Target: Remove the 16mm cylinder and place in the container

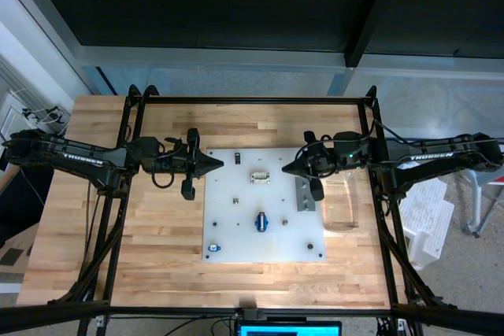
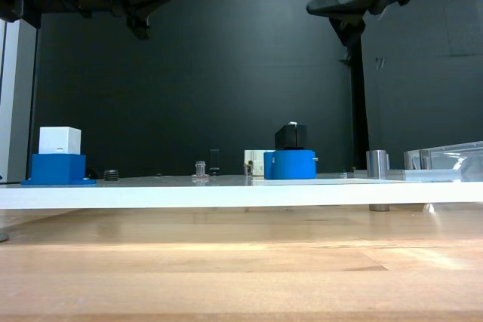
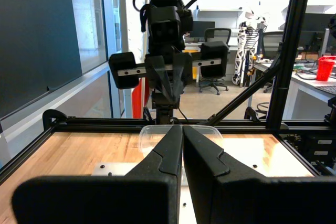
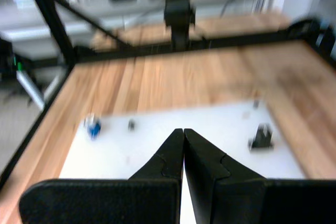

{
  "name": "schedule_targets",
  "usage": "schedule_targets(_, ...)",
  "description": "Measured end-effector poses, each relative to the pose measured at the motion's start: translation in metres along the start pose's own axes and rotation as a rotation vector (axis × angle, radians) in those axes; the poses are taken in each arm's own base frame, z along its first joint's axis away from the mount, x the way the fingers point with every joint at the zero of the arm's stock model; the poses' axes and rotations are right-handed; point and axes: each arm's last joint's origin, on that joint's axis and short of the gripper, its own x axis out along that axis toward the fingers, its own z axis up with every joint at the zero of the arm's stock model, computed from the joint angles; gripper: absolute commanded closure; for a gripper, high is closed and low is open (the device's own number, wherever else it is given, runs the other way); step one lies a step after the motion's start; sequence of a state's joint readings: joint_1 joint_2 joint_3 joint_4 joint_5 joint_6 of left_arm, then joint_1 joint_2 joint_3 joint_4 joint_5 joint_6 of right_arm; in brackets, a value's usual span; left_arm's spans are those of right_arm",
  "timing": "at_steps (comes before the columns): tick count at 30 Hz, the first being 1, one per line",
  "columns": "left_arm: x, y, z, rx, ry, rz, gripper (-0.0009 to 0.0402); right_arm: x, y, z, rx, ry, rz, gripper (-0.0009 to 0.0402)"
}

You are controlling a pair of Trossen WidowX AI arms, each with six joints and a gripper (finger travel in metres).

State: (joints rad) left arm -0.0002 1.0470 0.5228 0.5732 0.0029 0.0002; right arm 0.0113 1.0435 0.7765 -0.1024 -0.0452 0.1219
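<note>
Wooden plank table (image 1: 118,226); smooth white square board (image 1: 236,230); clear, round-cornered container (image 1: 340,208) beside the board's right edge. Left gripper (image 1: 220,160) and right gripper (image 1: 285,169) hang high, fingers pressed together, empty. The 16mm cylinder (image 2: 376,164), a short grey metal peg, stands upright on the board.

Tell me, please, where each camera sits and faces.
High: above near edge, down at white board; shut left hand at its left edge, shut right hand over its right.
Low: tabletop height, level across board; hands overhead.
Left wrist: along left hand, toward right arm.
Right wrist: along right hand, down at board.
Shared: container, in high and left wrist.
</note>
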Motion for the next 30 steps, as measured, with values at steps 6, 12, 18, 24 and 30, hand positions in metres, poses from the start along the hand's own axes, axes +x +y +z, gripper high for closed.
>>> schedule_targets(6, 0.000, 0.000, 0.000, 0.000, 0.001, 0.000, 0.0393, 0.010, 0.013, 0.003, -0.020, 0.235, -0.015, 0.0393)
schedule_targets(12, 0.000, 0.000, 0.000, 0.000, 0.001, 0.000, 0.0393, 0.024, 0.032, 0.003, -0.056, 0.425, -0.007, 0.0393)
schedule_targets(18, 0.000, 0.000, 0.000, 0.000, 0.001, 0.000, 0.0393, 0.035, 0.049, 0.001, -0.095, 0.558, -0.023, 0.0393)
schedule_targets(24, 0.000, 0.000, 0.000, 0.000, 0.000, 0.000, 0.0393, 0.046, 0.066, -0.003, -0.132, 0.632, -0.049, 0.0360)
schedule_targets(30, 0.000, 0.000, 0.000, 0.000, 0.000, 0.000, 0.0393, 0.057, 0.077, -0.009, -0.135, 0.703, -0.078, 0.0291)
